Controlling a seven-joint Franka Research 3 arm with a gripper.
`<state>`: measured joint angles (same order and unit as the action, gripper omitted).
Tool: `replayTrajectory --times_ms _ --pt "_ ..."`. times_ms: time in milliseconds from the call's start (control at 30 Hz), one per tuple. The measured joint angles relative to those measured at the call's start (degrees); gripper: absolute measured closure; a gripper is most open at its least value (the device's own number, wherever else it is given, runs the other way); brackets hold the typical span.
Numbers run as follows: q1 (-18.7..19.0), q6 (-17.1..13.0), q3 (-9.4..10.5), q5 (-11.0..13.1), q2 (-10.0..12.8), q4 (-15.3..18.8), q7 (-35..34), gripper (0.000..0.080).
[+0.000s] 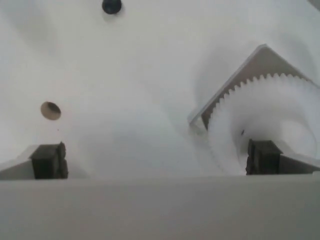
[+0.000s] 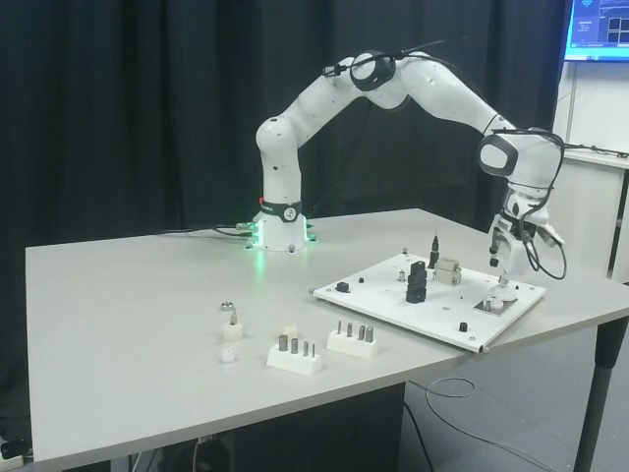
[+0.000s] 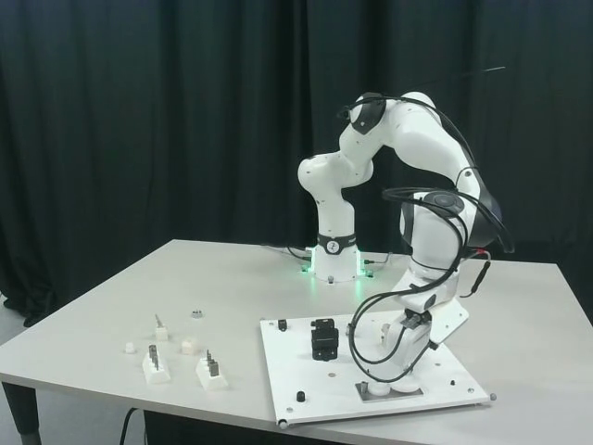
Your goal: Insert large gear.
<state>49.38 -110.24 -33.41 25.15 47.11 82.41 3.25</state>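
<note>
White toothed large gear (image 1: 267,117) lay on the white assembly board (image 1: 125,75), partly over a grey metal plate (image 1: 250,67). Gripper (image 1: 156,161) hovered above with black-padded fingers (image 1: 49,161) spread wide, grasping nothing.

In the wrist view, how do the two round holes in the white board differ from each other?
The round hole nearer the tool's finger looks pale inside, while the round hole farther away looks black. The nearer one shows whole; the farther one is cut by the picture's edge. Both are round openings in the flat white assembly board.
</note>
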Motion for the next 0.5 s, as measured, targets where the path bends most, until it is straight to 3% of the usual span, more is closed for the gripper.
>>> replayTrajectory --times_ms 500 --pt "0.51 -1.5 0.01 -0.03 0.14 0.97 -0.88 0.0003"
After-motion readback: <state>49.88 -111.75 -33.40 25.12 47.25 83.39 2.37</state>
